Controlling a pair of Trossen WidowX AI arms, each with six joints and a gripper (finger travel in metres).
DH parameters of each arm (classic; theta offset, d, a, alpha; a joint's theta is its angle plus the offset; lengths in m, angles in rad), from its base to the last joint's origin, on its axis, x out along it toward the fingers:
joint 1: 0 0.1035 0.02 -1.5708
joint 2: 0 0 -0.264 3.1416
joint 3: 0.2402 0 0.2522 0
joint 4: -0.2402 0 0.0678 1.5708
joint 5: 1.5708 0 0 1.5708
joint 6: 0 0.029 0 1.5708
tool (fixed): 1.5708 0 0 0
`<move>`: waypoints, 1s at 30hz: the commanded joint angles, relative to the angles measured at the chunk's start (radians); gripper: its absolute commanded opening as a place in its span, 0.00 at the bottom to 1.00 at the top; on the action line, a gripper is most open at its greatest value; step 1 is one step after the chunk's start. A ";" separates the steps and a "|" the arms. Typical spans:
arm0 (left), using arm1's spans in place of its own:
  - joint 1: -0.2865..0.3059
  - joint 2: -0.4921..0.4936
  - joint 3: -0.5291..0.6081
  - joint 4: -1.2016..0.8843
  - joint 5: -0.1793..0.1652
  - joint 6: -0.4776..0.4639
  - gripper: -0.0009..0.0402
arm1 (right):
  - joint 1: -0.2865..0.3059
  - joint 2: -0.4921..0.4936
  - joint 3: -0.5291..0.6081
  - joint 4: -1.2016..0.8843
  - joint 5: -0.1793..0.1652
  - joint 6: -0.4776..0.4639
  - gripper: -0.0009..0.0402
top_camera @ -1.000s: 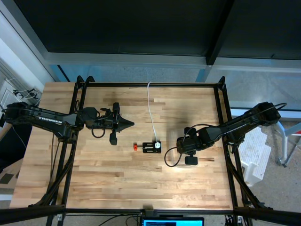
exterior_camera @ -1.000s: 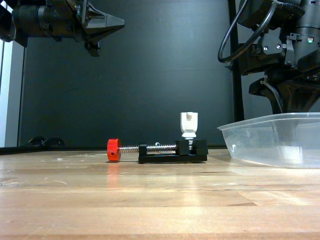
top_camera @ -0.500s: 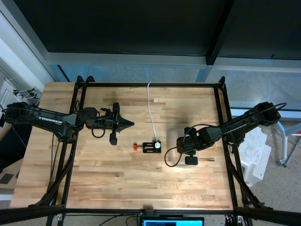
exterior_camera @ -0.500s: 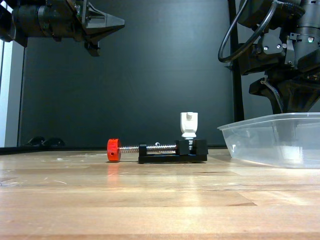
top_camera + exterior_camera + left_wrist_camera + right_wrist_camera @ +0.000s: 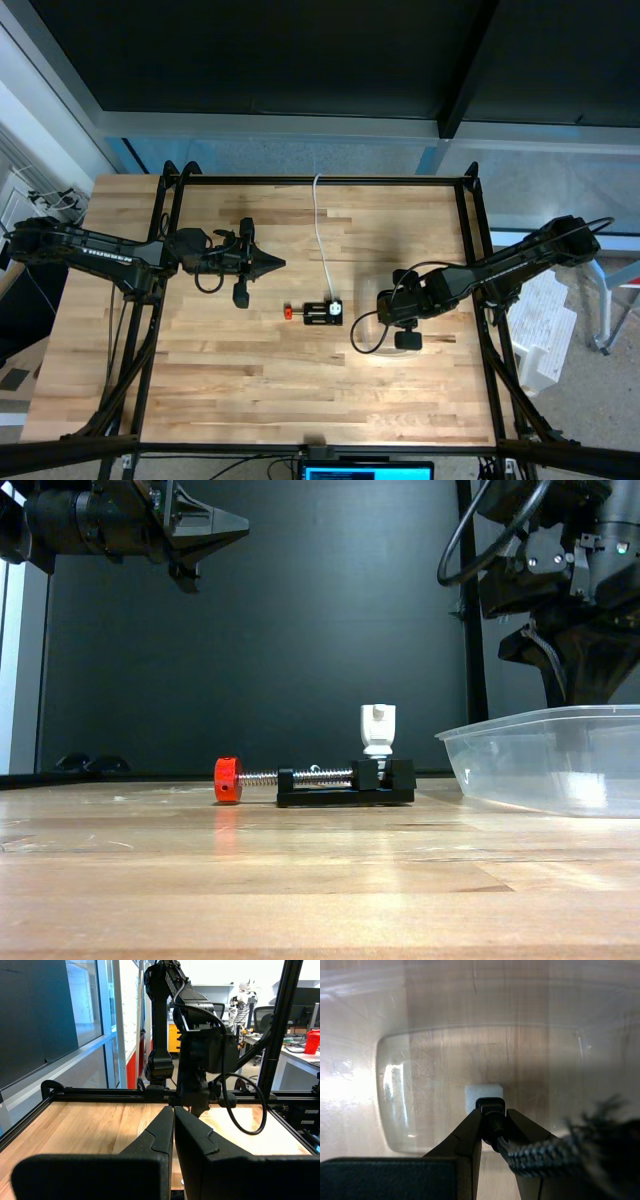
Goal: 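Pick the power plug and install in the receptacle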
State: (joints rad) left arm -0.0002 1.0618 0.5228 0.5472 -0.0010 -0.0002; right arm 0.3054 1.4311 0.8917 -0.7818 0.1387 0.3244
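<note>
Now the right hand (image 5: 492, 1111) hangs over the clear plastic tray (image 5: 500, 760). Its two black fingers (image 5: 465, 1135) are closed on the small blocky black plug (image 5: 491, 1104). Under the plug, a small square white piece (image 5: 482, 1092) lies on the tray floor. Compared with a moment ago, this hand stands a little higher. The left hand (image 5: 173, 1115) is pointed and shut, holds nothing, and stays high over the wooden surface (image 5: 250, 370). The white socket (image 5: 377, 723) stands upright in a black vise (image 5: 345, 780) with a red knob (image 5: 227, 779), left of the tray.
</note>
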 commanded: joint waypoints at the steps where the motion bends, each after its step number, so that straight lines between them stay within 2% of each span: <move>1: 0.000 0.000 0.000 0.000 0.000 0.000 0.02 | 0.000 -0.015 0.016 -0.023 0.001 0.000 0.02; 17: 0.000 0.000 0.000 0.000 0.000 0.000 0.02 | -0.002 -0.055 0.213 -0.234 0.003 0.000 0.02; 30: 0.000 0.000 0.000 0.000 0.000 0.000 0.02 | -0.005 -0.049 0.237 -0.234 0.004 -0.001 0.02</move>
State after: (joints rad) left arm -0.0002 1.0618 0.5224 0.5472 -0.0010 -0.0002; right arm 0.3012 1.3758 1.1210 -1.0183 0.1425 0.3241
